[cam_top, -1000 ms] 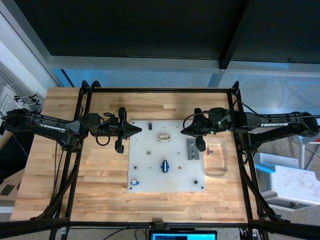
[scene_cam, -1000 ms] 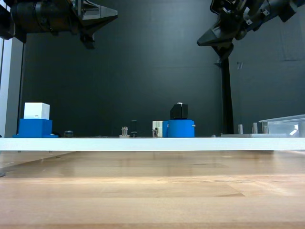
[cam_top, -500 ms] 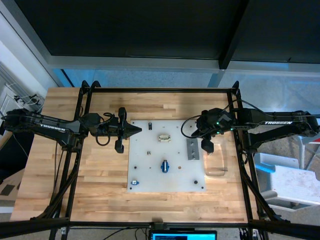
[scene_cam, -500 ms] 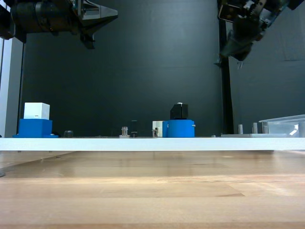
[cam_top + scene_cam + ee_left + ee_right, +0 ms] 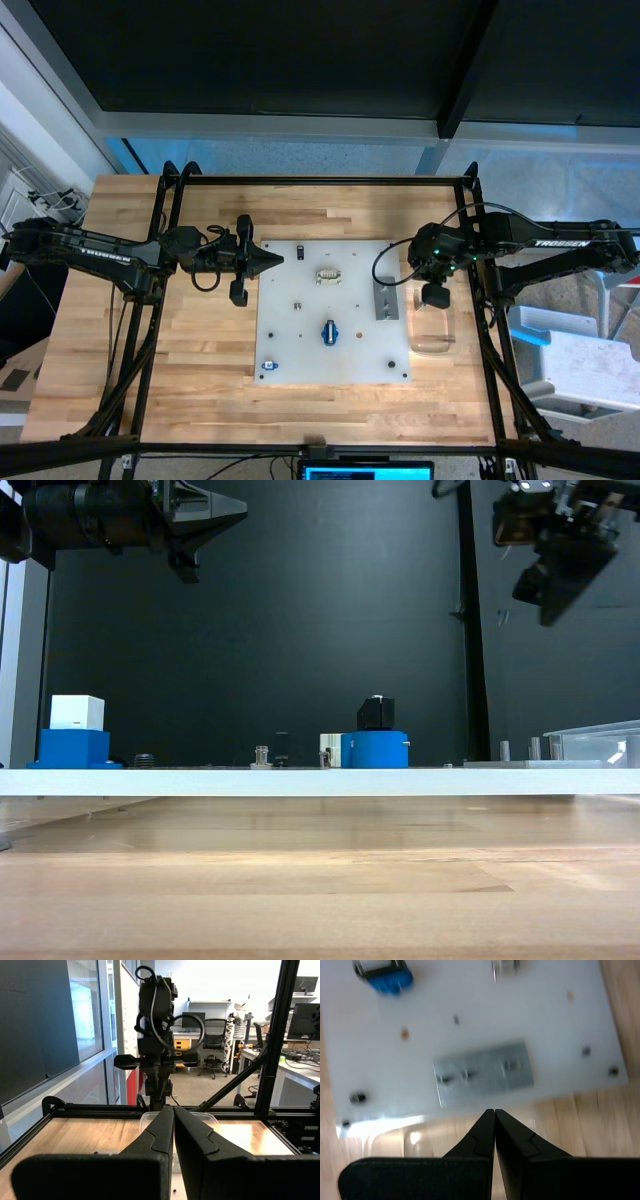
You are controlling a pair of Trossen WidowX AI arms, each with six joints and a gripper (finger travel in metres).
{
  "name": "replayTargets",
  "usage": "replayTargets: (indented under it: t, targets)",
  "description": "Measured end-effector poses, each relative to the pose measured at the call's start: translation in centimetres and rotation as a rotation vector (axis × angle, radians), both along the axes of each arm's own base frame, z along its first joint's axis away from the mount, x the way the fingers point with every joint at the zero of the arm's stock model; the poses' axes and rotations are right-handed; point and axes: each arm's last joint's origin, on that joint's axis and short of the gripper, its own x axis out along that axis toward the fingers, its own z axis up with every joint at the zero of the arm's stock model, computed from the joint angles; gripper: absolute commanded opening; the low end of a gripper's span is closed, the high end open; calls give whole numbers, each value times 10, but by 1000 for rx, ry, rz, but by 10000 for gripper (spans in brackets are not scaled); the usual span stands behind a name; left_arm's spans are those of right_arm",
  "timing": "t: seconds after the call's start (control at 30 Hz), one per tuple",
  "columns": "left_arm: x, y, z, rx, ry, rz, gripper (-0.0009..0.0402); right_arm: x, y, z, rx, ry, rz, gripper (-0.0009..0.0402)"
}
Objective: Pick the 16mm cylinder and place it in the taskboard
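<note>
Fingers [image 5: 476,1144] of both grippers are pressed together, holding nothing. Taskboard [image 5: 300,342] lies at the high view's centre; right gripper [image 5: 434,297] hovers over the tray [image 5: 432,349] just right of it, left gripper [image 5: 276,258] above its upper-left corner.

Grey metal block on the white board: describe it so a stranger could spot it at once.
On the table lies the white square taskboard; the grey metal block lies flat near its right edge, beside the clear tray. The shut right gripper hangs above that tray, the shut left gripper by the board's far-left corner. Only the block is a bare-metal rectangle.
</note>
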Motion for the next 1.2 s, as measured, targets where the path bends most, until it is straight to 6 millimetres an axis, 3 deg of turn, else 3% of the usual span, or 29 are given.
replayTargets:
  t: [0.57, 1.0, 1.2]
  targets:
    - [0, 0, 0, 0, 0, 0, 0, -18, 13, -7, 44, 207, -68, 0]
    - [0, 0, 0, 0, 0, 0, 0, -15, 15, -12, 85, 256, -199, 0]
    - [0, 0, 0, 0, 0, 0, 0, -9, 15, -17, 124, 288, -336, 0]
